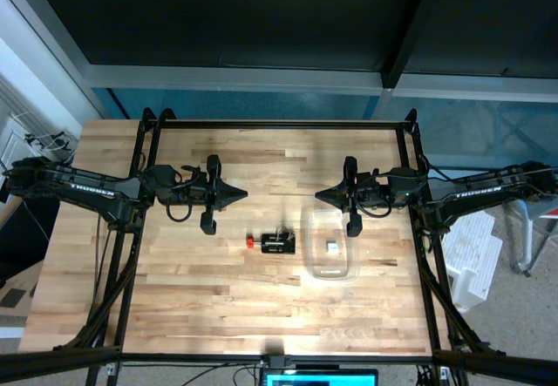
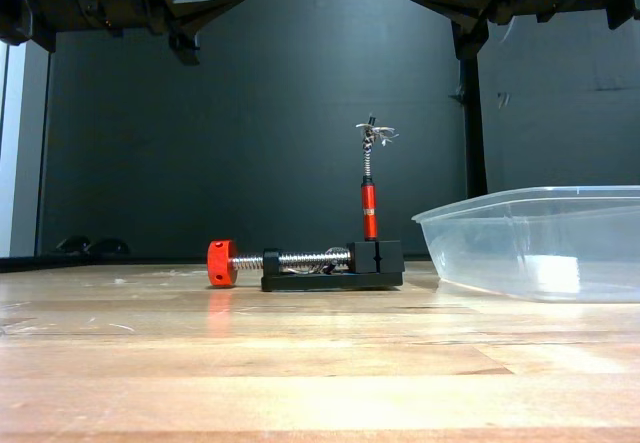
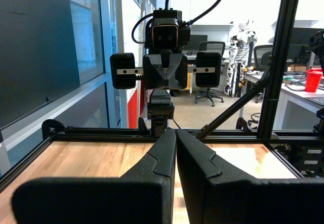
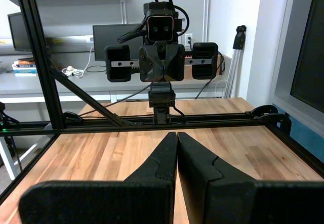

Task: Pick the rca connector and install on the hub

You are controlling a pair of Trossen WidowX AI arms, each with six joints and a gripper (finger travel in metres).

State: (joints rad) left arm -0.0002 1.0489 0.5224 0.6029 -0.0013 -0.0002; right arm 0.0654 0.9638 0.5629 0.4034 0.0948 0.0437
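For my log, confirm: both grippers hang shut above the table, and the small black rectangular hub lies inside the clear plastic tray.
No: the high view shows the small black rectangular hub on the table beside the clear plastic tray, not inside. The left gripper and right gripper hang shut above the table.

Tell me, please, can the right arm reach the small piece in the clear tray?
Probably yes: the right gripper, shut, hovers just beyond the open-topped clear tray, nothing covering the small piece. The left gripper, shut, hovers left of the hub.
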